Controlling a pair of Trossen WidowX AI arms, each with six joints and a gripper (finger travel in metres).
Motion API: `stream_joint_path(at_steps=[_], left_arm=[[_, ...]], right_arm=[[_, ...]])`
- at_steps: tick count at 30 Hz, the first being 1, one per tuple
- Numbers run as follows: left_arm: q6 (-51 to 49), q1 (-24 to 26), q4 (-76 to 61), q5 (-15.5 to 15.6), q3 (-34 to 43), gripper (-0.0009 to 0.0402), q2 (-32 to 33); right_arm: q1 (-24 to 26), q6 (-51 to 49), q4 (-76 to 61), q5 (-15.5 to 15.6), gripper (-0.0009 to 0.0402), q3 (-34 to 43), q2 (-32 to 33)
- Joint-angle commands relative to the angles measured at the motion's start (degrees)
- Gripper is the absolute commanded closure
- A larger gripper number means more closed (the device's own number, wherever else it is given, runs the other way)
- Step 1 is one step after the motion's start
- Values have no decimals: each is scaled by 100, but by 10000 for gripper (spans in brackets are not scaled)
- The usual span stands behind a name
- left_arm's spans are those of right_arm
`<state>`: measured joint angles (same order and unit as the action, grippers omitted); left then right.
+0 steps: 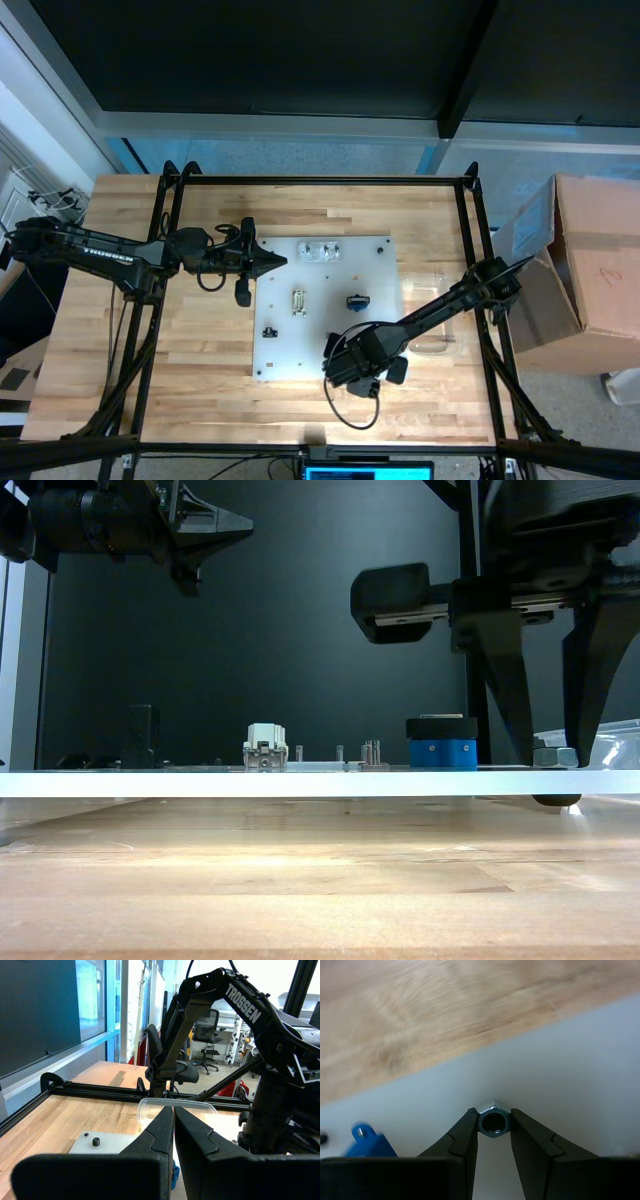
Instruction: Unfasten the M12 nut and place it in the container
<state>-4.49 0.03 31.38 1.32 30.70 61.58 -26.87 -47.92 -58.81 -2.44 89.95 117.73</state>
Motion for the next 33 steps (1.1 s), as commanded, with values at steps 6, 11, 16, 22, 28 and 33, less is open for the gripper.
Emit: stream_joint_path(at_steps=[6, 11, 16, 22, 28, 33], left_arm=[[2, -2, 0, -2, 2, 393, 2], [2, -2, 0, -2, 2, 393, 2], [2, -2, 2, 0, 2, 393, 2], [2, -2, 0, 0, 2, 393, 2], [2, -2, 0, 0, 2, 393, 2], [2, -2, 0, 0, 2, 393, 2]], right_arm=[[0, -1436, -2, 7, 368, 2, -9], [0, -1429, -13, 4, 368, 2, -9], [0, -1403, -31, 7, 342, 2, -9], [-2, -1405, -35, 7, 258, 2, -9], [-9, -1410, -87, -11, 184, 2, -85], [-13, -1036, -313, -151, 172, 2, -348]])
